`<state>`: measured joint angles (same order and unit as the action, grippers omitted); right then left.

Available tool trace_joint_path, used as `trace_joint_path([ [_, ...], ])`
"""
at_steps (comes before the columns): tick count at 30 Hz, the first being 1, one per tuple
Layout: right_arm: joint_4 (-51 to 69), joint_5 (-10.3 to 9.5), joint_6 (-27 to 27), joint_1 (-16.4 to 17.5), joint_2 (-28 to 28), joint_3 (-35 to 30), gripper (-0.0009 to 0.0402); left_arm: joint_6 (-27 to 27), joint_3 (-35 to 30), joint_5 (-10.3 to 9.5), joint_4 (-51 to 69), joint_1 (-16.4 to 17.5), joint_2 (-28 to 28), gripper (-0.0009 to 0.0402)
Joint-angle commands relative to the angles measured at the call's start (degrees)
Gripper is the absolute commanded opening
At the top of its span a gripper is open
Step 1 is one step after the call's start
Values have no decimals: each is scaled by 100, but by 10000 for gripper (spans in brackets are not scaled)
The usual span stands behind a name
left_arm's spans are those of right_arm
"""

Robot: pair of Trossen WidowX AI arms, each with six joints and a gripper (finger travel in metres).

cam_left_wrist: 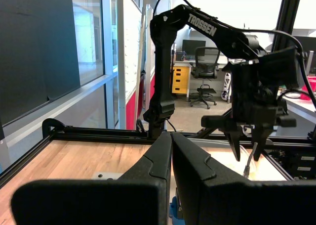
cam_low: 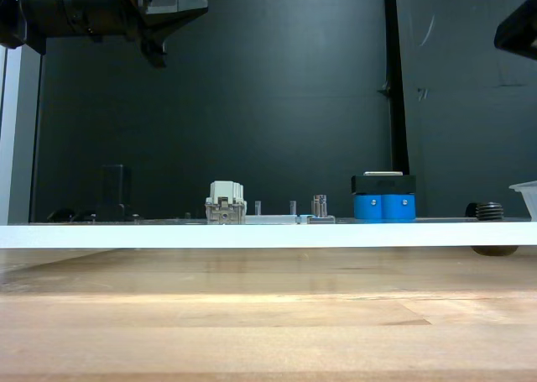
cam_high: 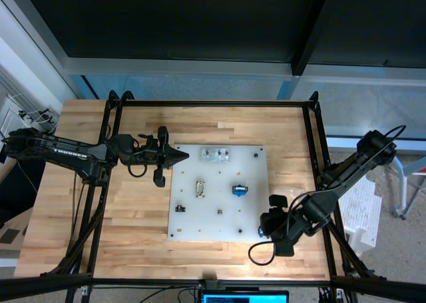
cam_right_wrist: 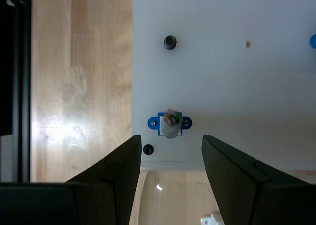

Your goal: Pick the RJ45 connector and install on taskboard

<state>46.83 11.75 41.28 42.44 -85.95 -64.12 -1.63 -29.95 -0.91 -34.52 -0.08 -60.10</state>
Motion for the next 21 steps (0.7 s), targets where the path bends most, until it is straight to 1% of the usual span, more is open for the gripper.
trace_joint_path([
  [1, 24, -42, 2, 2, 155, -11, 170, 0, 0, 2, 0, 0, -2, 0],
  [5, 85, -87, 4, 2, 197, -11, 169, 0, 0, 2, 0, 0, 0, 0],
  [12, 164, -92, 0, 2, 208, -11, 169, 0, 0, 2, 0, 0, -2, 0],
  [16, 348, -133, -9, 0, 282, -11, 169, 0, 0, 2, 2, 0, -2, 0],
  [18, 424, -125, -26, -37, 361, -11, 169, 0, 0, 2, 0, 0, 0, 0],
  [21, 553, -127, -35, -181, 533, -11, 169, 0, 0, 2, 0, 0, 0, 0],
])
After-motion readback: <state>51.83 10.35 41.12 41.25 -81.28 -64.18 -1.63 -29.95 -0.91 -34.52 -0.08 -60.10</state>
